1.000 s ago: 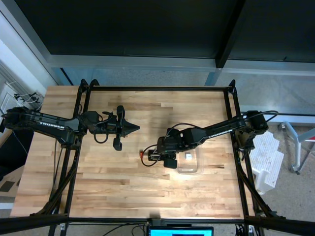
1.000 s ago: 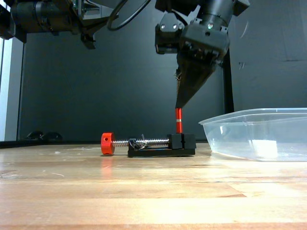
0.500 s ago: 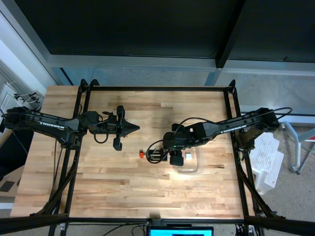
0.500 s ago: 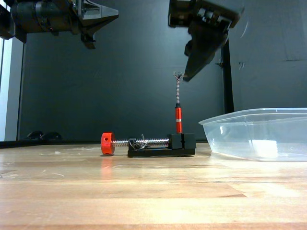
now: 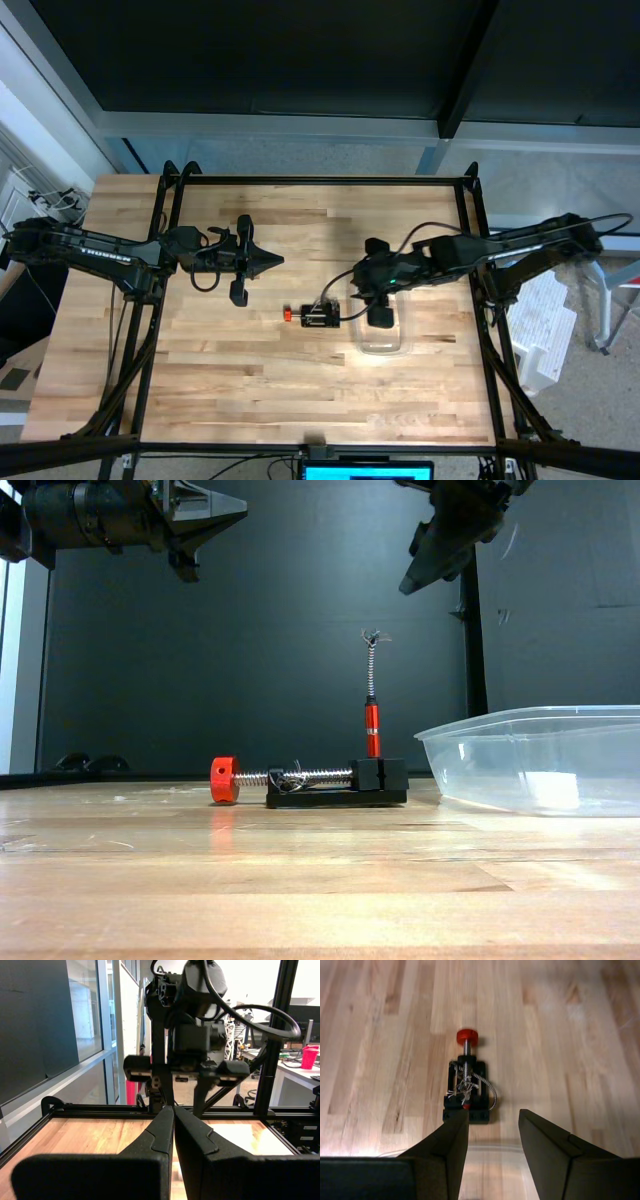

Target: Pick the RCA connector and install on taskboard

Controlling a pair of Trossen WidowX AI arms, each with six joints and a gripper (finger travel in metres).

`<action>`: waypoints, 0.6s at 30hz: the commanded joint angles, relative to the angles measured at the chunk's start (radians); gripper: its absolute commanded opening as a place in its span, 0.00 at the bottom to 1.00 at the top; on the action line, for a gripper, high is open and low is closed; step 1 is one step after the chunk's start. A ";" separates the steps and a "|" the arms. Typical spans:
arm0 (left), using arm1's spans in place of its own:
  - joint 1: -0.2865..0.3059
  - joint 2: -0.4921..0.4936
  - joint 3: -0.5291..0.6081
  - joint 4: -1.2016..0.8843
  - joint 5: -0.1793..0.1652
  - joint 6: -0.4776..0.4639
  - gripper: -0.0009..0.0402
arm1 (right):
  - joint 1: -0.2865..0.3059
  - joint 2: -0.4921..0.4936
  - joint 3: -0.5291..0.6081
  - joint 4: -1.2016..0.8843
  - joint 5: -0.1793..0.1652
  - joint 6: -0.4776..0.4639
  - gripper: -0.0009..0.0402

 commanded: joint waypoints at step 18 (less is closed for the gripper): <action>0.000 0.000 0.000 0.000 0.000 0.000 0.02 | -0.143 -0.314 -0.327 0.522 -0.080 -0.122 0.02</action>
